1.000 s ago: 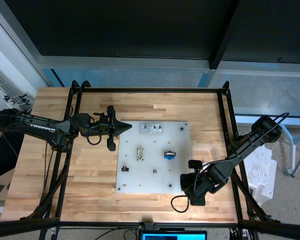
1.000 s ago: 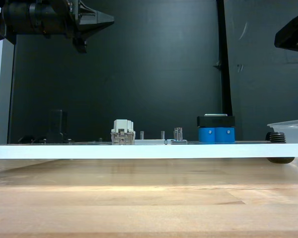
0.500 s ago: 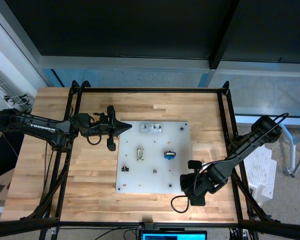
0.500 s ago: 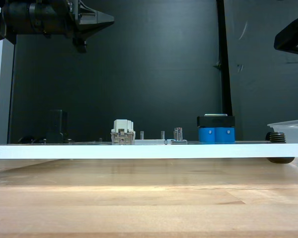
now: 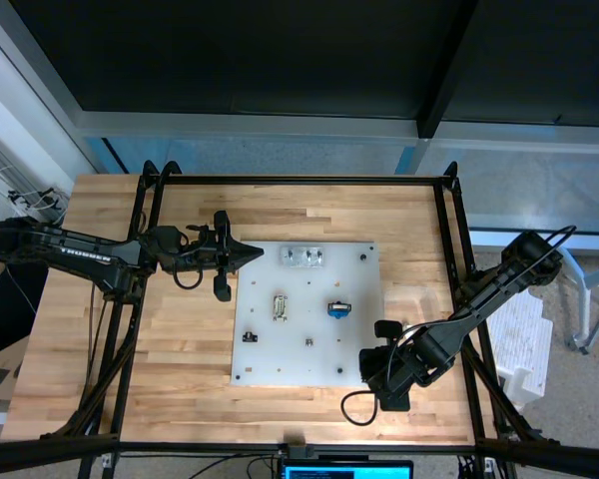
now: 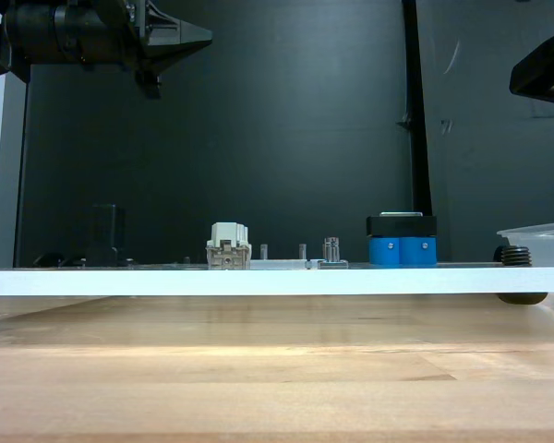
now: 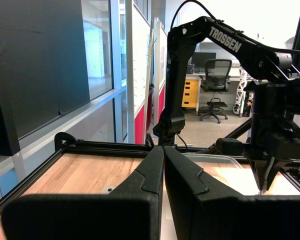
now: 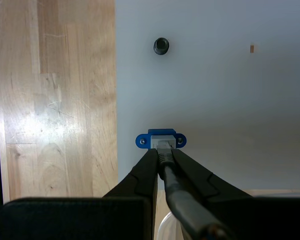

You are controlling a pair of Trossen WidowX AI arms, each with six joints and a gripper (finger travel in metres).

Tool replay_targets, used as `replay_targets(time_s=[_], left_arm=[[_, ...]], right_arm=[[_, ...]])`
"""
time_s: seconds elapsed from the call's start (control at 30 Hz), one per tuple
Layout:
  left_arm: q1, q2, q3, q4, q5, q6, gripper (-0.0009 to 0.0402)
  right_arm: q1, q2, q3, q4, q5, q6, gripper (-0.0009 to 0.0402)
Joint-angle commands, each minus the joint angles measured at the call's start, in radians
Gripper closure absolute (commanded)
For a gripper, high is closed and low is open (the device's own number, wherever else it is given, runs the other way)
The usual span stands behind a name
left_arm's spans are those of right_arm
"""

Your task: Pick the RJ45 connector and install on taskboard

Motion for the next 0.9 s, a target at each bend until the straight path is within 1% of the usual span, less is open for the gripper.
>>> replay_targets(time_s=[0.03,0.9], left_arm=[[0.0,0.0,0.0,0.0,0.0,0.0,0.0393],[0.0,0.0,0.0,0.0,0.0,0.0,0.0393]], right_arm=[[0.0,0.0,-0.006,0.007,0.0,0.001,0.0393],[0.004,-0.002,-0.018,-0.002,-0.002,-0.001,0.0393]])
